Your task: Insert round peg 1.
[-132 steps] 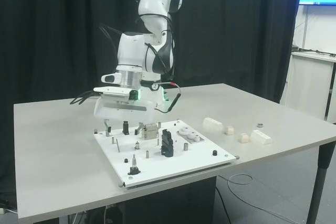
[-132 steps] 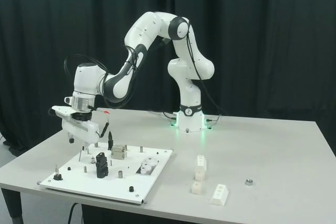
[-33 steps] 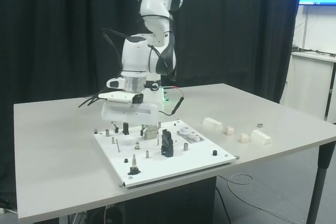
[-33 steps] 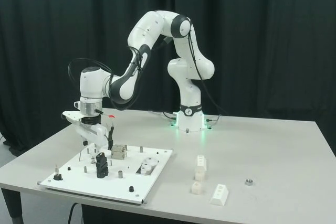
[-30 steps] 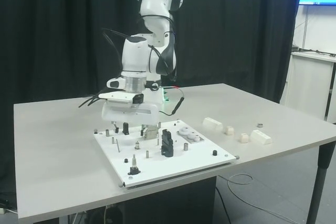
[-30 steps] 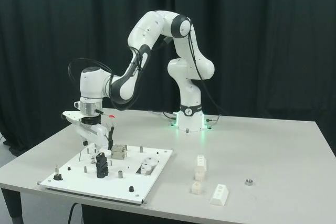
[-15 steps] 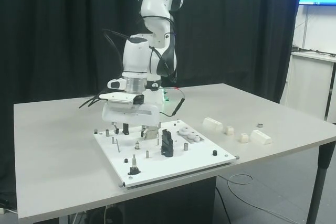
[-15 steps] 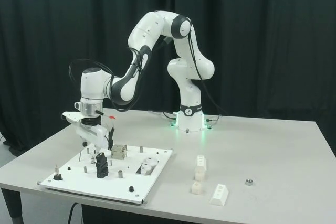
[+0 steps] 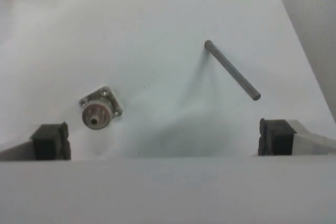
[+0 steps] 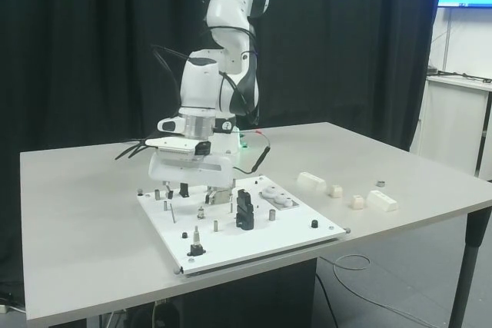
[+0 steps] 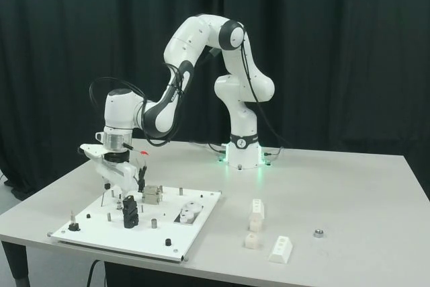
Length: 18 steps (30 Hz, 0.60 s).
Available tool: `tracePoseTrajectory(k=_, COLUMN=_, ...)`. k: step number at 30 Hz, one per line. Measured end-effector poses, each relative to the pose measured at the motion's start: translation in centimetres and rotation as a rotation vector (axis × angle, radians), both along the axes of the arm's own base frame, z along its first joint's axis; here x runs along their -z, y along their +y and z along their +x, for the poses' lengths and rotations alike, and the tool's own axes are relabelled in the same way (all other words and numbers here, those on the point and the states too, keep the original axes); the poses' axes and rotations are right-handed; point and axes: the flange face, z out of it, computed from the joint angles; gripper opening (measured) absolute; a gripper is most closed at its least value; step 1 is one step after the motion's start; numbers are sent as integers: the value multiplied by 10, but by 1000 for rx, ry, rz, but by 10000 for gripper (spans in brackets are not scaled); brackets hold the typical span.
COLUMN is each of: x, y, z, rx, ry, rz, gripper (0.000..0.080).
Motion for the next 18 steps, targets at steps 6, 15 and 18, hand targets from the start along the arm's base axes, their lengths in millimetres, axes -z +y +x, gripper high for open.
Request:
tracePoseTrajectory(k=6, x=3, y=0, z=-1, rx=-1, ry=-8, rz=-9, gripper=800)
tracePoseTrajectory(k=15, x=7, y=2, z=1, rx=-7, ry=-13, rz=-19, gripper=800)
tracePoseTrajectory(k=18, x=8, y=2, z=2, rx=-9, ry=-17, rz=-23, gripper=800)
